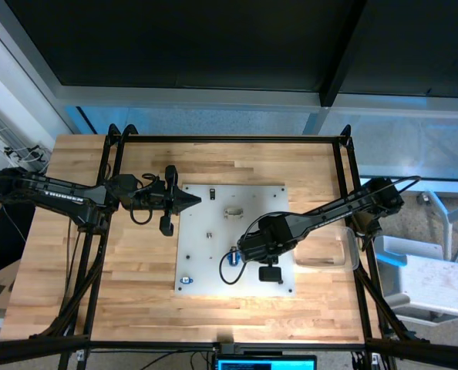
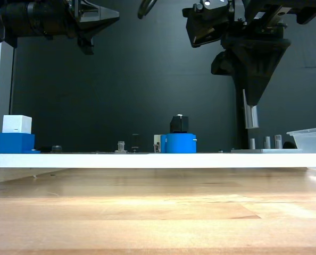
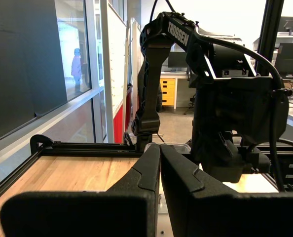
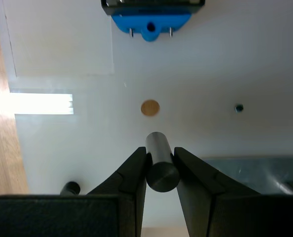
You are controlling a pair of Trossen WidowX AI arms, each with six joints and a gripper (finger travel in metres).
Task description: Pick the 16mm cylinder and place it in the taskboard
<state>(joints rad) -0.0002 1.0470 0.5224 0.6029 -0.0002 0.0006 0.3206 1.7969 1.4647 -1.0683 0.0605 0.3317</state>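
— Progress, then: how far along is it?
— The pick looks done, I'd say; the 16mm cylinder point(image 4: 161, 170) is off the surface, upright, clamped in the right gripper point(image 4: 160, 154); the placing is what is left.
— Where does it hang?
— Over the taskboard point(image 4: 210, 64); the low view shows its lower end clear of the white plate, with a gap beneath; the right wrist view shows a round tan hole point(image 4: 150, 107) in the plate just beyond the cylinder's end, between it and the blue part point(image 4: 150, 22); I judge that hole to be the seat, though I cannot tell whether the cylinder is lined up over it yet.
— So what remains?
— Centring over the hole, lowering, letting go; none of that is done.
— And the grip itself?
— The jaws are parted only by the cylinder's width, pressing on both flanks; in the low view part of its length shows below the tips.
— The other arm?
— The left gripper point(image 1: 192, 199) hovers high over the board's left edge, touching nothing; its fingers are pressed together and hold nothing.
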